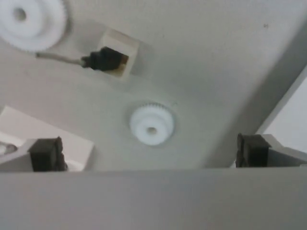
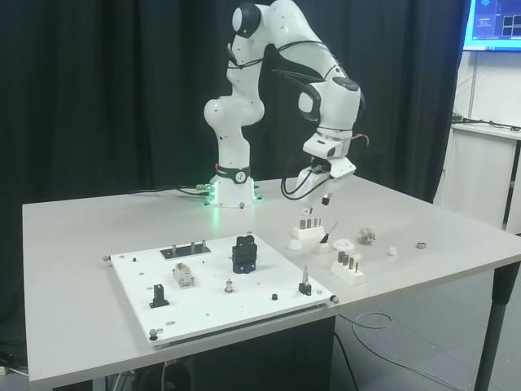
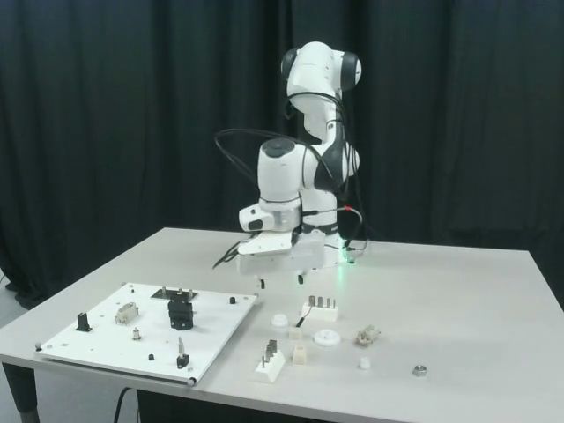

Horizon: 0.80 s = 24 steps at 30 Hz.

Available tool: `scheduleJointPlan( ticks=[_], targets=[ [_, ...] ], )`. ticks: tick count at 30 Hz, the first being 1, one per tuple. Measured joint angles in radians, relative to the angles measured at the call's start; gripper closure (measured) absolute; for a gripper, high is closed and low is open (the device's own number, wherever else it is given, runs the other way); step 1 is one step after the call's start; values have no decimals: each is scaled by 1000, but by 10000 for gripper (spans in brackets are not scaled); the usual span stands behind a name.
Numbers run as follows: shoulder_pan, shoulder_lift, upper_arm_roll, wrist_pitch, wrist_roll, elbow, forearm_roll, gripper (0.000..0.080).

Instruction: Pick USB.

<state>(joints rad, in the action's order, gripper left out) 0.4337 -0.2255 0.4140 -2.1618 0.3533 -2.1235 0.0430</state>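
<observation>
You see the USB (image 1: 106, 59), a black plug with a grey cable, seated in a small white socket block (image 1: 120, 53) on the grey tabletop (image 1: 216, 57). Taking that block as your mark: a large white gear (image 1: 32, 21) lies just beside it at the cable end, and a smaller white gear (image 1: 152, 124) lies near its other side. Your tool (image 1: 148, 152) hangs above the small gear, its fingers spread wide and holding nothing, well clear of the USB.
</observation>
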Motion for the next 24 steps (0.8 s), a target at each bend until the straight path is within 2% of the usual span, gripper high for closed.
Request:
scheduleJointPlan(
  ticks=[8,19,24],
  targets=[
    [15,10,-25,-35,124,-23,-44,3],
    [23,8,-56,-64,313,-26,-110,3],
    [23,0,-64,-77,374,-26,-123,3]
  ],
)
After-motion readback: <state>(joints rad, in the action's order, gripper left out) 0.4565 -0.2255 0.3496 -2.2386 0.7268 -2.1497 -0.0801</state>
